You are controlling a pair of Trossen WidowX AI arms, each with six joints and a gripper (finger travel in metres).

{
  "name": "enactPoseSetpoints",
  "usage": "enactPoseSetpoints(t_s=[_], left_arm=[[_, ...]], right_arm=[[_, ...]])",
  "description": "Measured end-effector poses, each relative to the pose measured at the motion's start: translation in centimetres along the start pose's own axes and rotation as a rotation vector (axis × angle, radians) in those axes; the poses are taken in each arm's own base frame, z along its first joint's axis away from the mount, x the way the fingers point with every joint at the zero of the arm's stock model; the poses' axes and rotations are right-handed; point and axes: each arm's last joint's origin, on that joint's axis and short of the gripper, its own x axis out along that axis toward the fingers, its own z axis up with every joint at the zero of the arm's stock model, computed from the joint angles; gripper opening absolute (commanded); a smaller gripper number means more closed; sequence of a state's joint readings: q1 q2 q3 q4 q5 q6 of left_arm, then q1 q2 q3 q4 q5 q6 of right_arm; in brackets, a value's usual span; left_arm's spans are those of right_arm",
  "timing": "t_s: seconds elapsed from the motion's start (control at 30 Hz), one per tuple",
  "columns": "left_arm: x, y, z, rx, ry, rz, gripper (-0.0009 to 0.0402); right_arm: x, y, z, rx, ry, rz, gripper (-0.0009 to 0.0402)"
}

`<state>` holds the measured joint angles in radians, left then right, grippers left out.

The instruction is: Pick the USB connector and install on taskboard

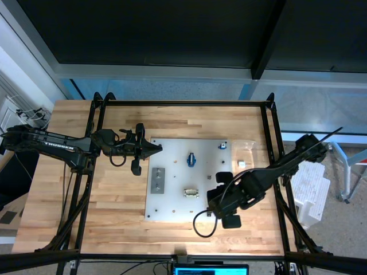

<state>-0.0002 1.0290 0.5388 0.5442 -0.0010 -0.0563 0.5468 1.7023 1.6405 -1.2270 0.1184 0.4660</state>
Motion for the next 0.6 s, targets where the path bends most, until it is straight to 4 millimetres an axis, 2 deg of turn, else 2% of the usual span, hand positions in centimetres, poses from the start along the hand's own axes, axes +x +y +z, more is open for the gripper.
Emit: enactPoseSetpoints(t_s=[0.23,0.33,0.6], left_arm=[[0.0,0.0,0.0,0.000,0.000,0.000,0.0000],[0.0,0.0,0.0,0.000,0.000,0.000,0.0000],[0.0,0.0,0.0,0.000,0.000,0.000,0.0000]], right_arm=[[-1.6,-2.4,-1.0,0.047,-0.083,-0.009,-0.0004],[-1.9,-4.0,-1.5,0.079,-0.136,-0.019,0.0006],[-2.7,-8.7,-3.1,0.126,-0.362,-0.014,0.0000]])
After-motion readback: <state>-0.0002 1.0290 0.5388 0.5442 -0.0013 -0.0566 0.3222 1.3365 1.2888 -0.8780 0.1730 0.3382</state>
